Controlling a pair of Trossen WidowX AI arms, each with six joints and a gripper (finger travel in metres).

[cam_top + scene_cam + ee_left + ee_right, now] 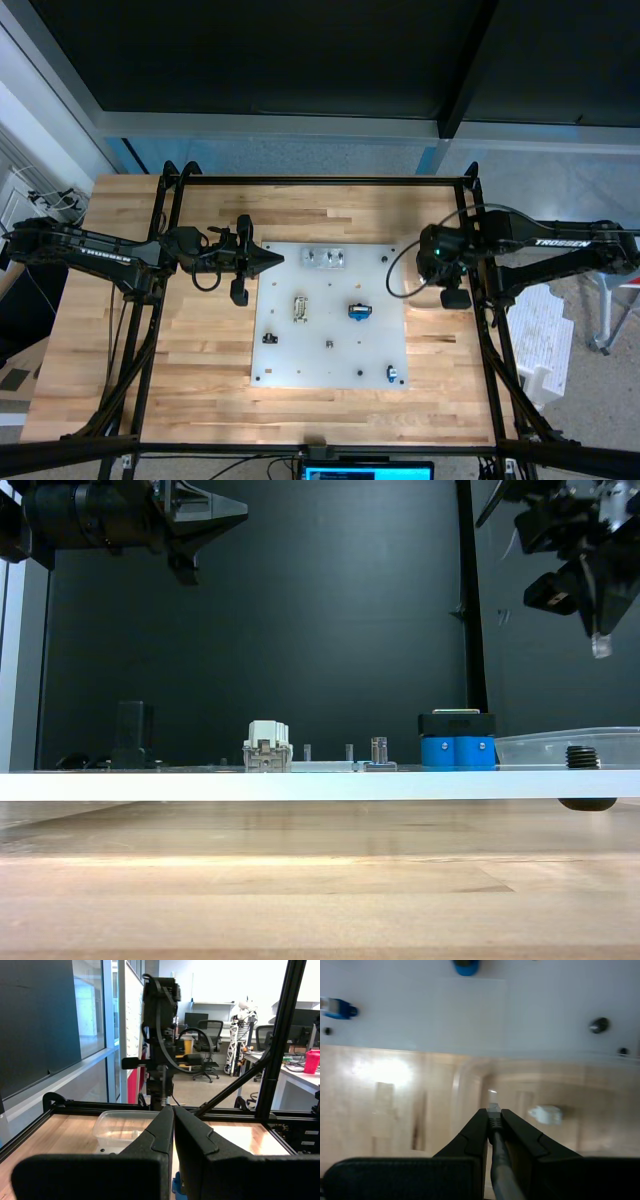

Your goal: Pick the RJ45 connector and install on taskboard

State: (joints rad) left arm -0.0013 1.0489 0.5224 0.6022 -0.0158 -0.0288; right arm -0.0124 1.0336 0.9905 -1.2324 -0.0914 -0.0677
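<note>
Right tool (pixel 491 1114) is seen clamped on the RJ45 connector (pixel 493 1108), whose pale tip is shown just past the fingertips, with a dark cord (pixel 499 1165) running back between them. It is pointed downward, high above the clear tray (pixel 545 744) that is set at the right edge of the taskboard (pixel 300 365). Left tool (pixel 173 1120) is held level, high over the board's far left edge, its fingers pressed together with nothing between them. The wooden bench (pixel 200 380) is covered in the middle by the white square board, which is dotted with small dark holes. On the board, a pair of silver blocks (pixel 324 258) is set near the far edge, a whitish-grey fitting (pixel 299 310) is placed left of centre, a blue fitting (pixel 360 311) with a black top is placed right of centre, and a smaller blue fitting (pixel 392 375) is found near the near right corner. In the tray a small white part (pixel 545 1114) is seen lying, apart from the gripped connector
</note>
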